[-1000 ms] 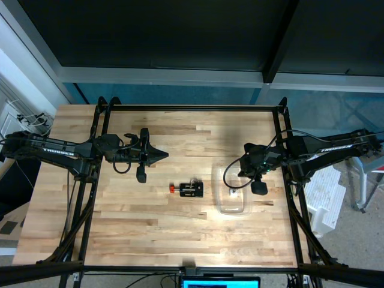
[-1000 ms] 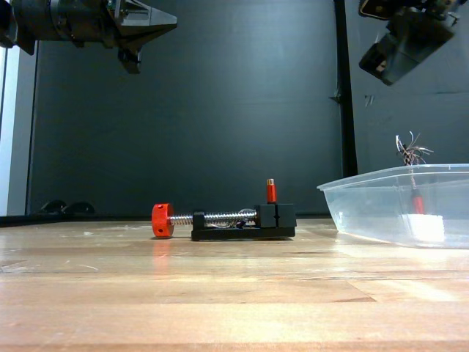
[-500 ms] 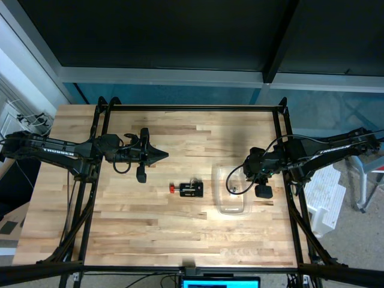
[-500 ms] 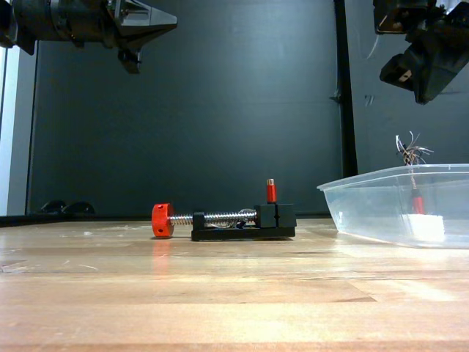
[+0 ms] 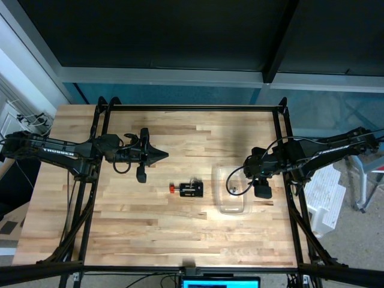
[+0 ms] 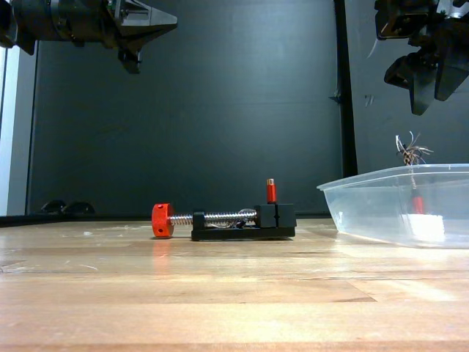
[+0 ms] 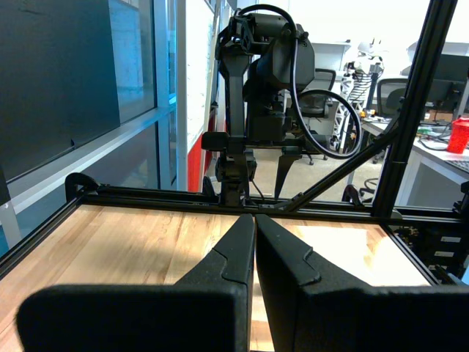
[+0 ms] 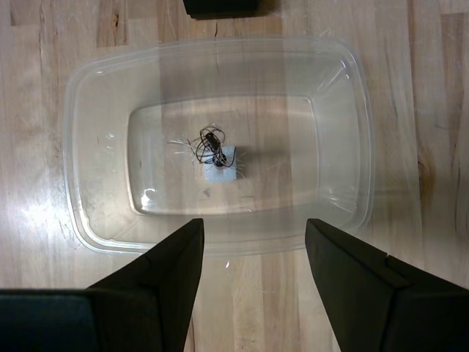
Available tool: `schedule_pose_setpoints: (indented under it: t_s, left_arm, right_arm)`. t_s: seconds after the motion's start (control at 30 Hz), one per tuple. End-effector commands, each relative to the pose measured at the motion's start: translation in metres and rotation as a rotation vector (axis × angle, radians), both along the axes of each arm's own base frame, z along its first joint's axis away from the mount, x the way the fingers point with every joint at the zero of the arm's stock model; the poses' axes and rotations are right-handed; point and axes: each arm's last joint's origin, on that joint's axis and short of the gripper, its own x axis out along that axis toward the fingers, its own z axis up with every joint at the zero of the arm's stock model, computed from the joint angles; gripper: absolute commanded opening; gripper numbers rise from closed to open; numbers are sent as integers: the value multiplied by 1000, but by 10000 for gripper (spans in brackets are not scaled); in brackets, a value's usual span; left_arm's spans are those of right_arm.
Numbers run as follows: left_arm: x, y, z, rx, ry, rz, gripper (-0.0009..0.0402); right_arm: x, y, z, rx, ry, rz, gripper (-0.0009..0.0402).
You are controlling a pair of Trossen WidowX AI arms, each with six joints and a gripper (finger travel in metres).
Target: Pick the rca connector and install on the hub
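Below my black right gripper [image 8: 254, 229] sits a clear tray [image 8: 75, 147] with a white cube [image 8: 227, 170]; the black hub [image 5: 193, 190] wears a red knob [image 6: 162, 220]; my black left gripper [image 7: 254, 218] hangs over the pale, plank-striped table [image 5: 150, 228].

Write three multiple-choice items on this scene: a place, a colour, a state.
1. Where is the rca connector? A on bare wood; B in the clear tray; C in a gripper.
2. What colour is the hub's end knob? A red; B blue; C white.
3. How is the right gripper? A shut on the plug; B open; C out of sight.
Answers: B, it sits at the white cube inside the tray; A, the low view shows red; B, its fingers spread above the tray, while the left gripper hangs shut, high and left of the hub.
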Motion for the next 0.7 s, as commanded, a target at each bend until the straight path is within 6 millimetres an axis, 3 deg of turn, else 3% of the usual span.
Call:
schedule_pose_setpoints:
  t_s: [0.03, 0.3, 0.7]
  left_arm:
    - [0, 0, 0, 0, -1, 0, 0]
    - [0, 0, 0, 0, 0, 0, 0]
    - [0, 0, 0, 0, 0, 0, 0]
  right_arm:
    - [0, 0, 0, -2, -1, 0, 194]
    - [3, 3, -3, -27, 12, 6, 193]
    - [26, 13, -25, -46, 92, 26, 193]
